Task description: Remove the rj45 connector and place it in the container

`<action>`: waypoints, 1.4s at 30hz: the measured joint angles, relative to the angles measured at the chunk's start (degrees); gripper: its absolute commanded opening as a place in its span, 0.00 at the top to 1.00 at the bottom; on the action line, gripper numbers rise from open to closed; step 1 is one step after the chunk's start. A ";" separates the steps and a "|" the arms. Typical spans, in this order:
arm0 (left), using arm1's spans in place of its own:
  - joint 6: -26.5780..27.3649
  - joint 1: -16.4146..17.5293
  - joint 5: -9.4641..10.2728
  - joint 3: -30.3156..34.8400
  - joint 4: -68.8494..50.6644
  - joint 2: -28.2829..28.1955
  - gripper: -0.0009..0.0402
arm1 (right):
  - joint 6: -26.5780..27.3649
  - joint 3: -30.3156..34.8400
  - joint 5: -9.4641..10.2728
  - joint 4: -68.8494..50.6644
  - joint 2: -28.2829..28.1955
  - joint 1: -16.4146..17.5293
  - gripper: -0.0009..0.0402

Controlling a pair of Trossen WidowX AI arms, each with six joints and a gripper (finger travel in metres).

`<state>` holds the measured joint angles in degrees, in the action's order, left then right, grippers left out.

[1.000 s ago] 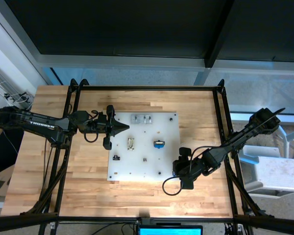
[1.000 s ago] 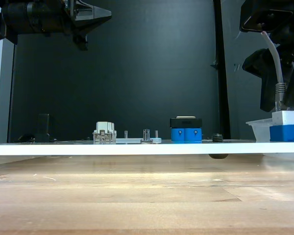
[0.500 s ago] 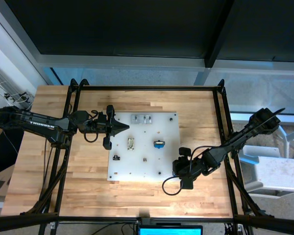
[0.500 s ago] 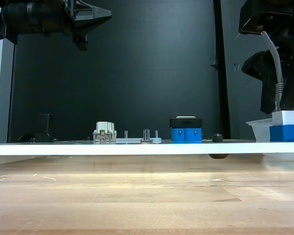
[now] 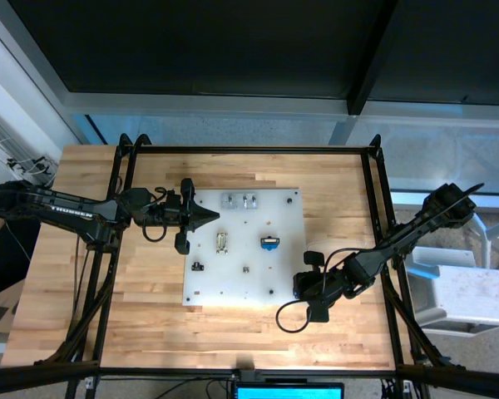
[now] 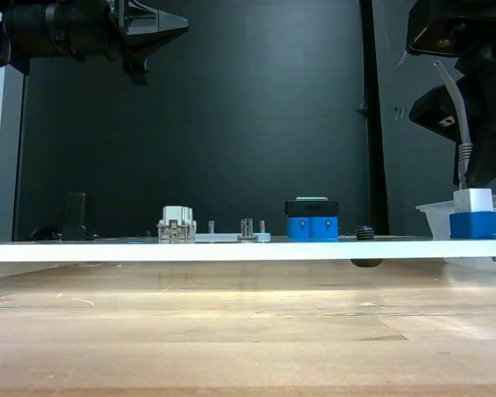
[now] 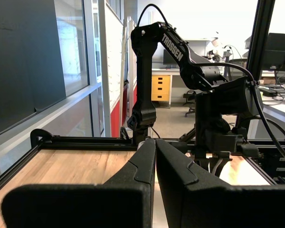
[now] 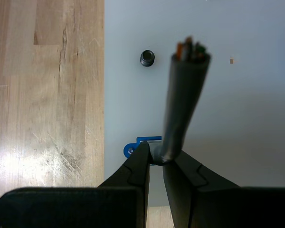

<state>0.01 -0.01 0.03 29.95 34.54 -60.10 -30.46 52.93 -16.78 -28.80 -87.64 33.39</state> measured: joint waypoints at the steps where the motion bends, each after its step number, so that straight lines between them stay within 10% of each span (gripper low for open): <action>1: 0.00 0.00 0.00 0.00 0.00 0.00 0.98 | 0.00 0.00 0.00 0.00 0.00 0.00 0.97; 42: 0.02 0.00 0.02 0.00 -0.02 0.00 0.98 | 1.40 1.64 -0.35 -3.06 6.47 -0.02 0.98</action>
